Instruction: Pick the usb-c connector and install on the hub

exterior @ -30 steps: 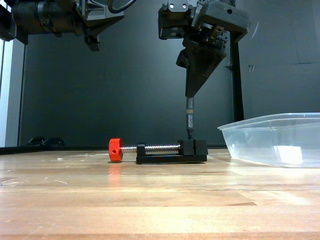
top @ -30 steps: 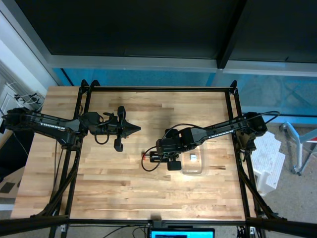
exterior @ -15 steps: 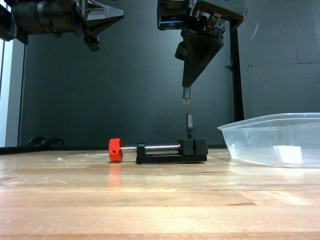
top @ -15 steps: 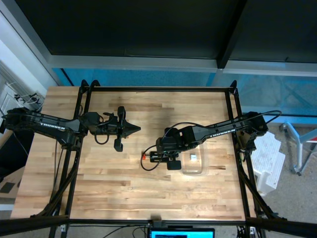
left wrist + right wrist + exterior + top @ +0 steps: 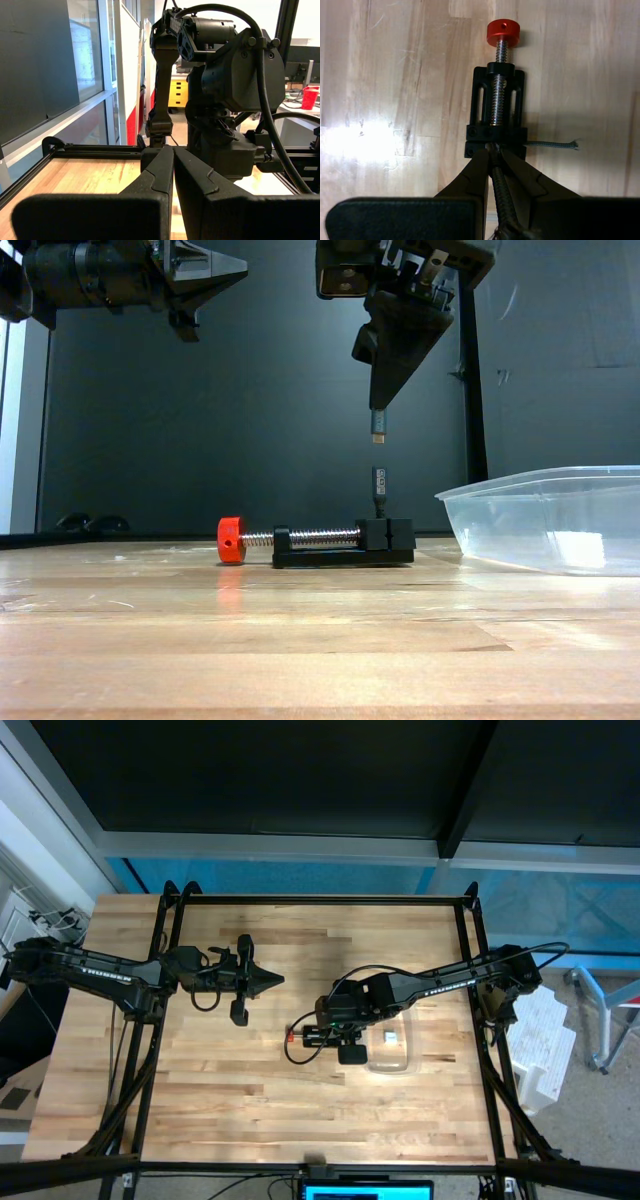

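Note:
The usb-c connector (image 5: 378, 426) hangs plug-down in my right gripper (image 5: 379, 400), which is shut on it. Its tip is a short gap above a thin upright hub piece (image 5: 379, 485) clamped in a small black vise (image 5: 340, 540) with a red knob (image 5: 230, 539). In the right wrist view the cable (image 5: 498, 180) runs between the fingers, over the vise (image 5: 495, 117). In the high view the right gripper (image 5: 338, 1025) is over the vise (image 5: 312, 1038) at mid table. My left gripper (image 5: 270, 980) hovers high at the left, shut and holding nothing; its fingers (image 5: 162, 167) are pressed together.
A clear plastic tub (image 5: 550, 520) sits right of the vise, holding a small white item (image 5: 391, 1037). A loose braided cable end (image 5: 555, 145) lies on the wood beside the vise. A black frame (image 5: 320, 900) borders the table.
One second ago the connector was down on the upright hub piece. My right gripper has risen with it, so the connector now hangs clear above. The left arm has not moved.

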